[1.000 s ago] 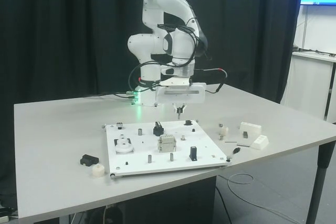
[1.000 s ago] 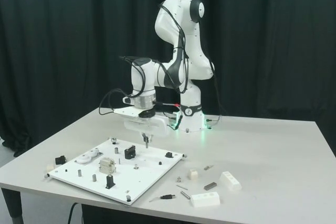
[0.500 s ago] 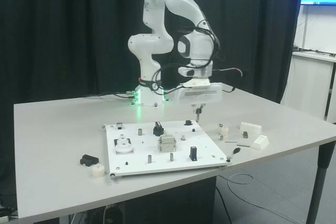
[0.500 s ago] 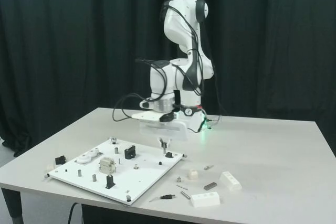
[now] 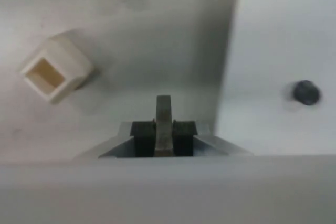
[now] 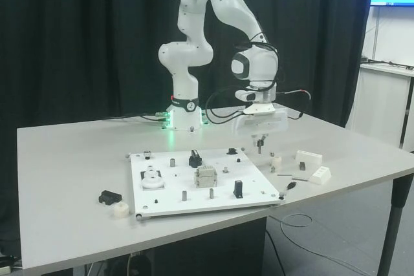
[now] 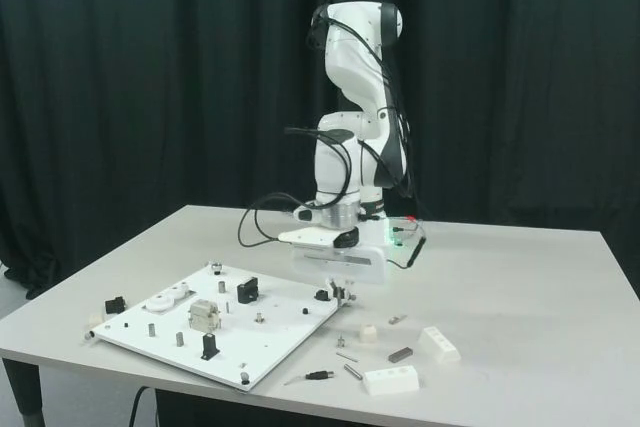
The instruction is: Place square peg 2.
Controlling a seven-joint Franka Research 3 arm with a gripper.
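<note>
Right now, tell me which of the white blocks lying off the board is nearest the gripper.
The small white block with the square hole, just past the board's edge. It sits almost under the gripper; the two longer white blocks lie farther out.

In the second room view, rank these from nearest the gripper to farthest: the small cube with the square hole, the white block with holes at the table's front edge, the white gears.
1. Small cube, just below the gripper.
2. White block, at the front edge.
3. White gears, far end of the white board.
</note>
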